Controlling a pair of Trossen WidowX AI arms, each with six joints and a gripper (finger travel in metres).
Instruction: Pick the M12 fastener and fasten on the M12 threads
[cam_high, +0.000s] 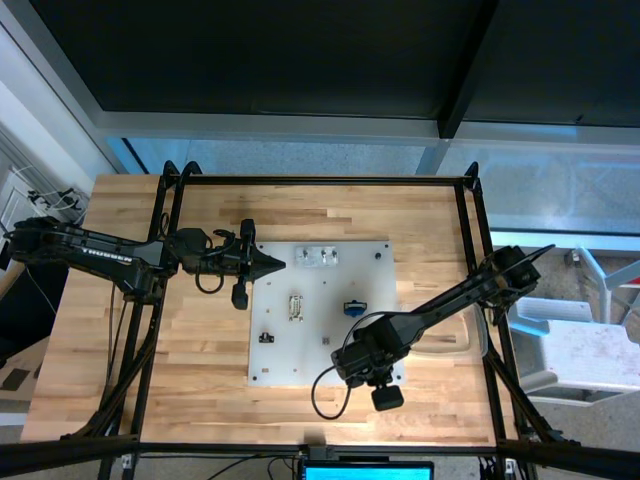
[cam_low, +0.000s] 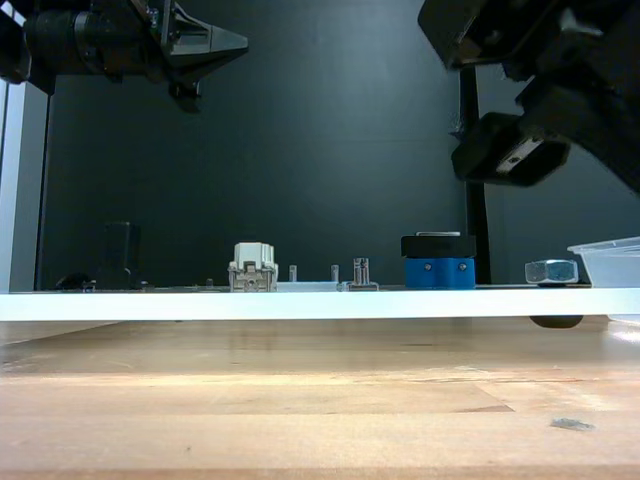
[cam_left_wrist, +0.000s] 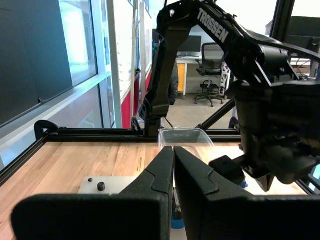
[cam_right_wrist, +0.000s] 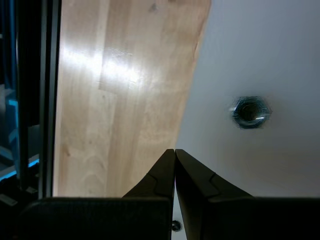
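Observation:
The silver M12 nut (cam_low: 551, 271) lies flat and low at the near right edge of the white board (cam_high: 300, 350), in front of the clear tray (cam_low: 610, 262). The right wrist view shows the nut (cam_right_wrist: 251, 112) from above with a dark core filling its hole. No ribs show under it, so it sits on its stud, run down. My right gripper (cam_right_wrist: 175, 151) hangs above the board, shut and empty, its tips off to one side of the nut and apart from it. In the high view the right gripper (cam_high: 368, 362) covers that spot. My left gripper (cam_high: 278, 266) hovers shut at the board's far left edge.
A blue-and-black part (cam_low: 438, 262) stands mid-board, left of the nut. A grey connector (cam_low: 252, 270) and small silver posts (cam_low: 360, 272) stand further left. The clear tray (cam_high: 455, 345) lies off the board's right edge, under the right arm. A black frame rings the wooden table.

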